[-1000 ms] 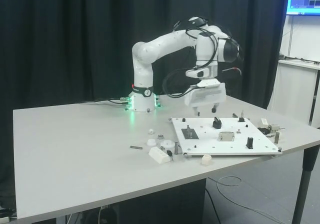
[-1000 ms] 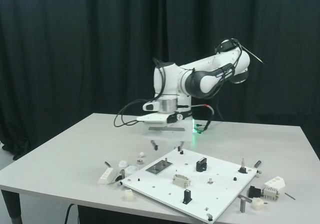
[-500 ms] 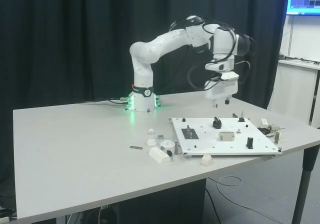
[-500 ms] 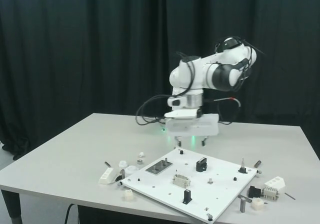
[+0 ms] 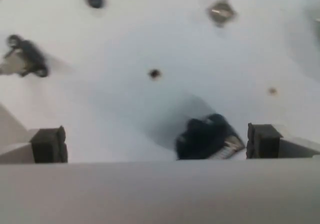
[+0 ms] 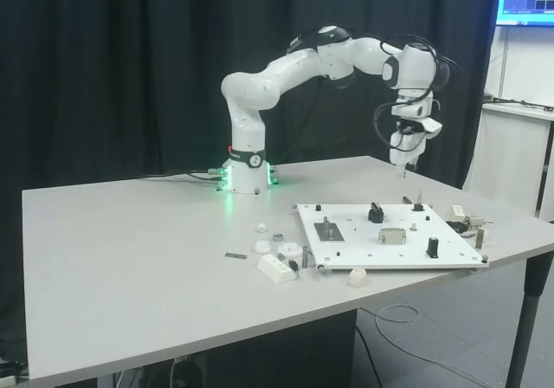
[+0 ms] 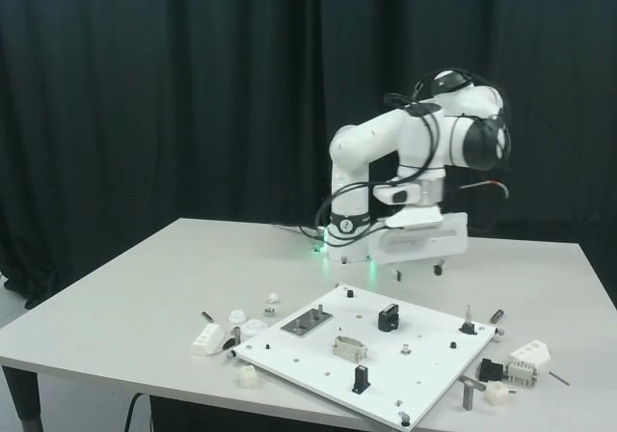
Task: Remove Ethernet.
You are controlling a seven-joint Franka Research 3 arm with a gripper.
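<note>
The Ethernet plug [image 6: 376,212] [image 7: 388,316] is a small black block standing on the white board [image 6: 363,251] [image 7: 424,374] near its far side. My gripper [image 6: 403,170] [image 7: 416,273] hangs well above the board's far edge, apart from the plug. In the wrist view the gripper [image 5: 155,143] is open, its black fingertips [image 5: 262,140] wide apart with nothing held. A black plug [image 5: 205,136] sits below, close to one fingertip, on the white board [image 5: 150,34].
A grey connector [image 6: 394,235] [image 7: 351,347] and a black upright part [image 6: 432,247] [image 7: 361,379] stand on the board. Loose white parts [image 6: 277,267] [image 7: 207,338] lie off its one side, more connectors [image 6: 467,223] [image 7: 525,355] off the other. A white cabinet [image 6: 515,154] stands beyond the table.
The arm has swung across from the near corner of the board toward its far side, and the gripper has risen higher above the board.
</note>
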